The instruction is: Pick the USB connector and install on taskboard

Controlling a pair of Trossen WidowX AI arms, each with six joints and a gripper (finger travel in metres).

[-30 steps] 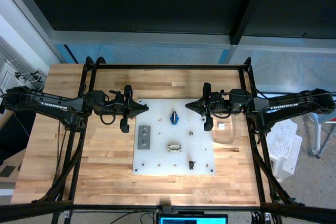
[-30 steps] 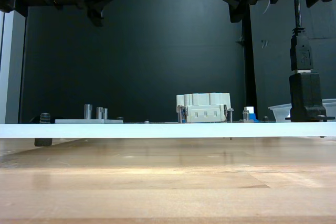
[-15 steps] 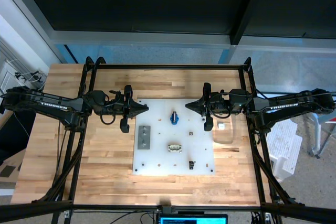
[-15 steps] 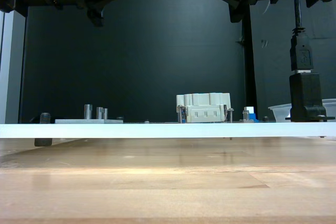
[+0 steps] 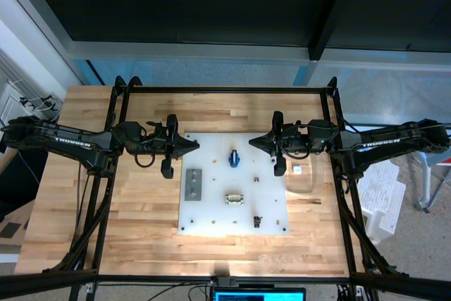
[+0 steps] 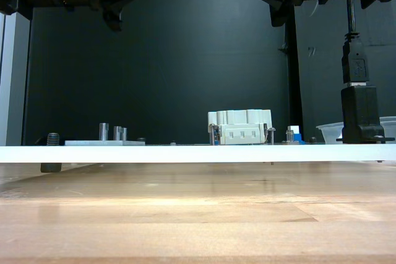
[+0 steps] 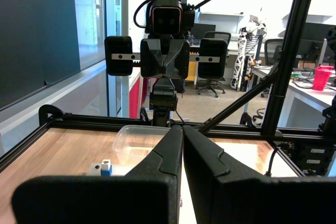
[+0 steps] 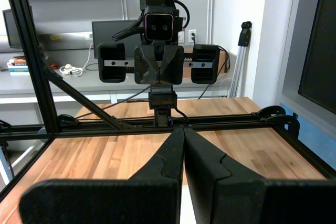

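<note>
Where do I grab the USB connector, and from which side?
Pinch the USB connector by its black body, from above: it stands upright in a black socket on the taskboard. Left pincer and right pincer hang shut over its far half.

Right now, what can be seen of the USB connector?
The USB connector is a black moulded plug, standing upright in a black socket block on the taskboard, near right, its cable rising straight up. Nothing grips it: the left gripper and right gripper, both shut, hover high over the board's far edge.
</note>
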